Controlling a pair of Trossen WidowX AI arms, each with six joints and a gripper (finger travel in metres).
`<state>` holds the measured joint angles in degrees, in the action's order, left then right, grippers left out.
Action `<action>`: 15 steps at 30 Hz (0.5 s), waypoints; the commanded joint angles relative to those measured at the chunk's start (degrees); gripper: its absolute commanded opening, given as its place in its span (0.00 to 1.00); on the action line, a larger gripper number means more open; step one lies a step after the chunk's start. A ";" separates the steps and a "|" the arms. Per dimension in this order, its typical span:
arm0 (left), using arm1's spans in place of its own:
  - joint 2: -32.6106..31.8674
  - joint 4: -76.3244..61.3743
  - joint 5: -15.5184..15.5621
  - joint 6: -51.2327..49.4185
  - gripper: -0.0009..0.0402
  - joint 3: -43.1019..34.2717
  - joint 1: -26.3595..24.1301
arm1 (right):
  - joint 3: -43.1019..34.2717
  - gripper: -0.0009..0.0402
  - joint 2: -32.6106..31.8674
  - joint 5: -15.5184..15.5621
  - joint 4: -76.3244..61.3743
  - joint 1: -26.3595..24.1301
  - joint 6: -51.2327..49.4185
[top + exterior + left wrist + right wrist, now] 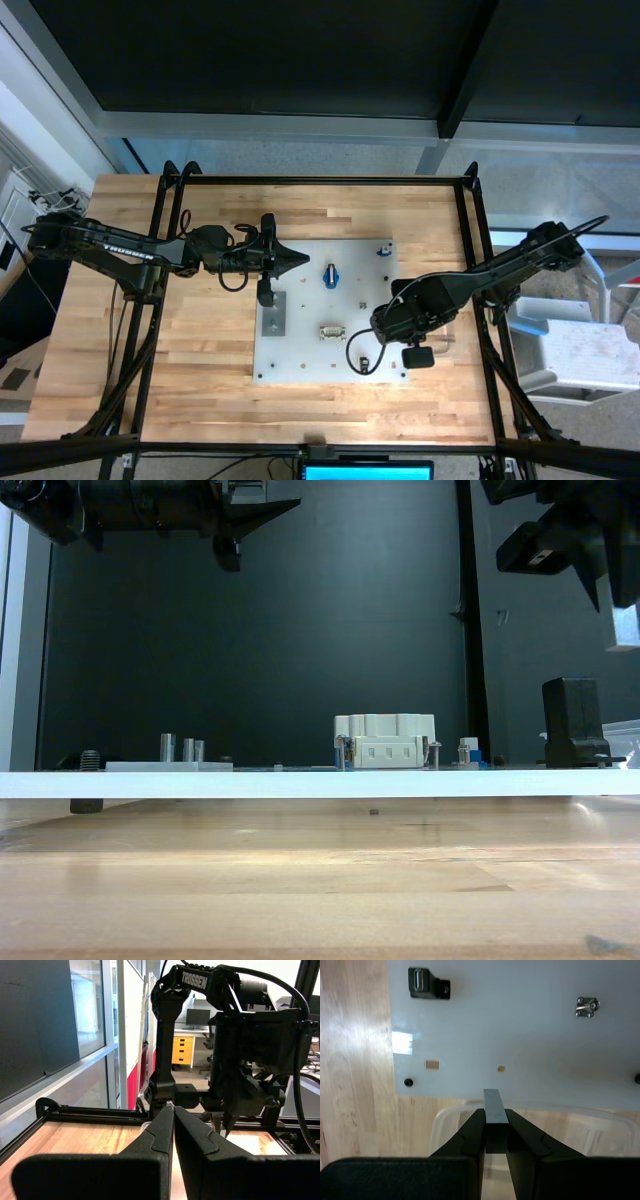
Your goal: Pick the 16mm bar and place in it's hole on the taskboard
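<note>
16mm bar [493, 1102]: pinched between right gripper [495, 1119] fingers, projecting past tips, likely for endwise insertion; taskboard [520, 1020] beyond tips, bar unseated. Left gripper [173, 1115]: fingers closed, empty, raised over taskboard.

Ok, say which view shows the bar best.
Right wrist: the bar sits clamped in the right hand over the board's edge. Low view catches only one end; high and left wrist show none. Left hand, shut, hovers at the board's left.
</note>
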<state>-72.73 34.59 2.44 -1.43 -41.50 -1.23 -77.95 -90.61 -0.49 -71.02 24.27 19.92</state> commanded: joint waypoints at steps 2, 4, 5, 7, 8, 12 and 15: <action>-0.02 0.00 -0.02 0.00 0.02 0.00 0.02 | 0.00 0.02 -1.05 -0.22 0.76 0.57 1.11; -0.02 0.00 -0.02 0.00 0.02 0.00 0.02 | 0.00 0.02 -1.79 -0.39 1.20 0.92 1.31; -0.02 0.00 -0.02 0.00 0.02 0.00 0.02 | 0.02 0.02 -1.90 -0.61 1.42 1.16 1.73; -0.02 0.00 -0.02 0.00 0.02 0.00 0.00 | 0.00 0.02 -2.62 -1.05 1.97 1.29 2.32; -0.02 0.00 -0.02 0.02 0.02 0.00 0.02 | 0.02 0.02 -2.71 -1.03 2.23 1.49 2.69; -0.02 0.00 -0.02 0.02 0.02 0.00 0.02 | 0.02 0.02 -3.43 -1.01 3.32 2.34 4.22; -0.02 0.00 0.00 0.02 0.02 0.00 0.02 | 0.02 0.02 -3.69 -1.01 3.52 3.26 5.64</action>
<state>-72.73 34.57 2.44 -1.43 -41.47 -1.23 -77.95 -94.24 -1.50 -67.59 27.16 24.95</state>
